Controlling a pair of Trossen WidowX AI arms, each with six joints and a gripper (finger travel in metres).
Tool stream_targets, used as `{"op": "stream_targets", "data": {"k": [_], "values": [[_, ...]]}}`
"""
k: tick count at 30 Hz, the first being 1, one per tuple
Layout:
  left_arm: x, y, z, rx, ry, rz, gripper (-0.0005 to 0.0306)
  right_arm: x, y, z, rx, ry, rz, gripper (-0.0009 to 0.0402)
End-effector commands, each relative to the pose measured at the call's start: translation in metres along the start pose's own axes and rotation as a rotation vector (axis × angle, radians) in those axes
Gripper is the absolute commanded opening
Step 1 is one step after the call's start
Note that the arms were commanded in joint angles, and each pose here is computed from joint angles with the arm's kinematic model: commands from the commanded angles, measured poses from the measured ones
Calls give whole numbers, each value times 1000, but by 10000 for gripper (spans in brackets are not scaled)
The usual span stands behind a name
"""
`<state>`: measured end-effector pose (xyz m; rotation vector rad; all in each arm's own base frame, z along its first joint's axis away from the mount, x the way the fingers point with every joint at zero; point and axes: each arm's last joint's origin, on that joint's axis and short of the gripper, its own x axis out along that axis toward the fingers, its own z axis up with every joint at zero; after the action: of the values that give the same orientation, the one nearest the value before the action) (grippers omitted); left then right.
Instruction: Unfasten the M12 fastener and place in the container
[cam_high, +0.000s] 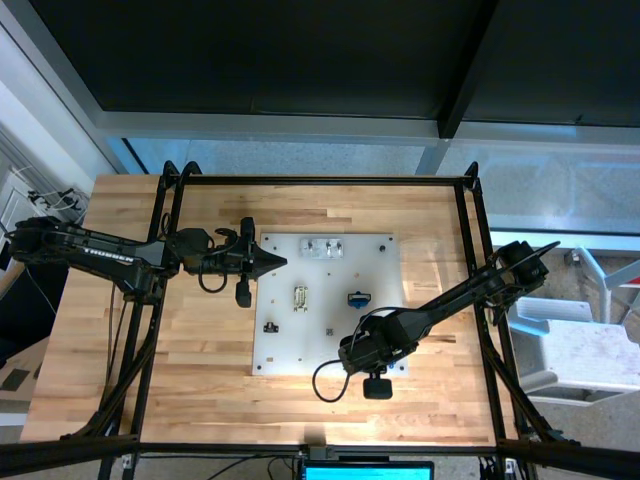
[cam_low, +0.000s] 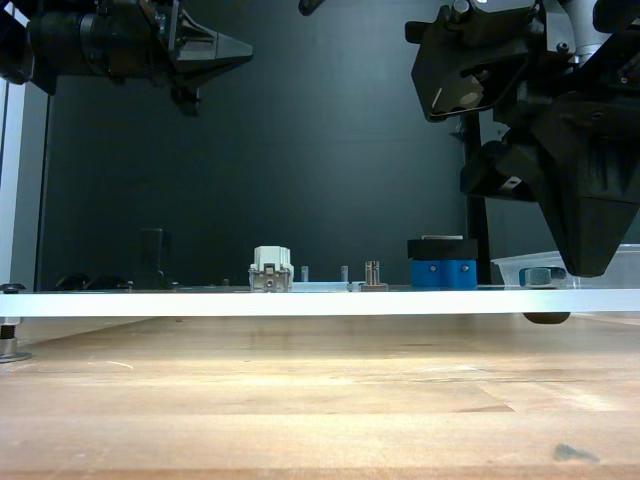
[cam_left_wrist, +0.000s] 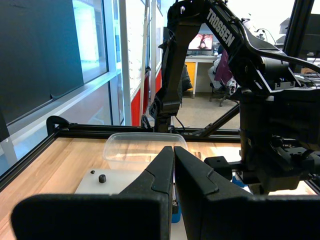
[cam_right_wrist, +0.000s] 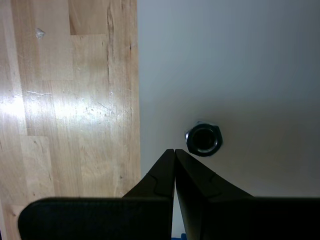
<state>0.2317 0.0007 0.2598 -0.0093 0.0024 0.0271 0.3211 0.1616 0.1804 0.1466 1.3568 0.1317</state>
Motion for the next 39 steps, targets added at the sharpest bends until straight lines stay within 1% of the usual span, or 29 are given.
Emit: {"op": "stream_targets", "data": {"k": [1,4,6,7,13,16,24,26,27,28,30,31,32,33,35,37,39], "values": [[0,0,0,0,0,0,0,0,0,0,-9,-2,3,0],[0,0,0,0,0,0,0,0,0,0,-16,-5,0,0],[0,0,0,0,0,0,0,0,0,0,-13,-6,-10,0],[0,0,0,0,0,0,0,0,-1,0,-10,-9,-22,0],[0,0,0,0,0,0,0,0,-2,-1,13,-2,-32,0],[0,0,0,0,0,0,0,0,-3,-1,15,-4,-55,0],[0,0,0,0,0,0,0,0,-3,-1,12,-4,-54,0],[0,0,0,0,0,0,0,0,-3,-2,5,-3,-59,0],[0,0,0,0,-1,0,0,0,-4,-2,-1,-7,-82,0],[0,0,0,0,0,0,0,0,-6,-2,-4,-19,-131,0],[0,0,0,0,0,0,0,-4,-10,-3,20,-56,-261,0],[0,0,0,0,0,0,0,-6,-11,-4,30,-65,-306,0],[0,0,0,0,0,0,0,-8,-12,-3,27,-67,-335,0],[0,0,0,0,0,0,0,-10,-12,-3,26,-66,-349,0],[0,0,0,0,0,0,0,-13,-11,-2,24,-56,-354,0],[0,0,0,0,0,0,0,-17,-10,-1,23,-52,-355,0],[0,0,0,0,-1,0,0,-21,-9,0,24,-49,-344,0]]}}
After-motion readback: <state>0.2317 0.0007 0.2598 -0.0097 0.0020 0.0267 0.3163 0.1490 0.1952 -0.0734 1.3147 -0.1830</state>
